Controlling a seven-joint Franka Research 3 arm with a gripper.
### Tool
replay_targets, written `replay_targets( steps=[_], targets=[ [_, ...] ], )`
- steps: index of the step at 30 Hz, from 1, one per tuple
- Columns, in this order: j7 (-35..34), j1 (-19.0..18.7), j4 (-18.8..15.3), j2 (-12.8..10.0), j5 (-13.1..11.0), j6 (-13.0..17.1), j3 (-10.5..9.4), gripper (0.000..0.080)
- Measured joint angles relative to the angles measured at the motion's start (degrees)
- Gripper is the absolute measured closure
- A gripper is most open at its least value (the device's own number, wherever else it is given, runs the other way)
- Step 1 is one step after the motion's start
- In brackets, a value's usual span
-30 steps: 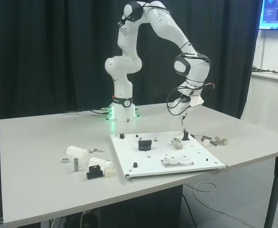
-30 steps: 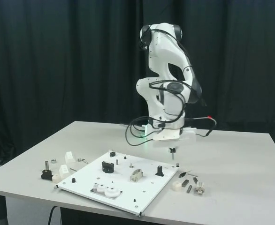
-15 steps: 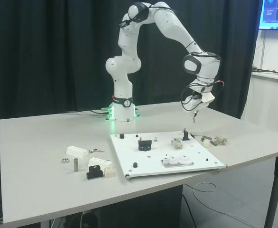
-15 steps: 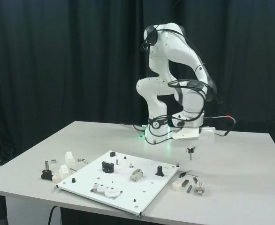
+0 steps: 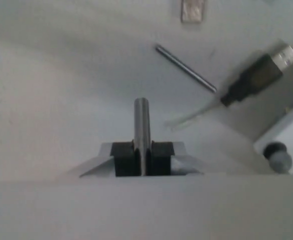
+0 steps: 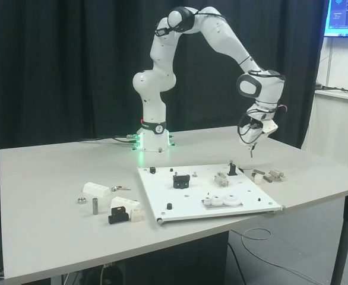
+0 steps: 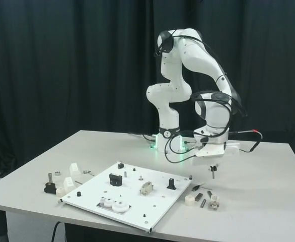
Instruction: Place round peg 2.
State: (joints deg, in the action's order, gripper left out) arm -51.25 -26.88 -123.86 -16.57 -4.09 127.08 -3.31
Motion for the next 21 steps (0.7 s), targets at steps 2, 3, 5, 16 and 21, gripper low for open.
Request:
replay_targets(
  steps=[2, 3, 5, 16, 21],
  targets=[
    [0.6, 0.0, 0.8, -1.0, 0.0, -0.1, -0.01, 0.0735],
    [0.9, -0.1, 1.2, -1.5, -0.1, -0.2, -0.01, 0.0735],
    [1.3, 0.0, 2.0, -2.5, -0.5, -0.5, 0.0, 0.0735],
    [3.1, 0.5, 6.9, -7.6, -3.3, -3.7, 0.11, 0.0735],
    [3.1, 0.8, 9.0, -9.4, -3.9, -5.3, 0.1, 0.0735]
  ],
)
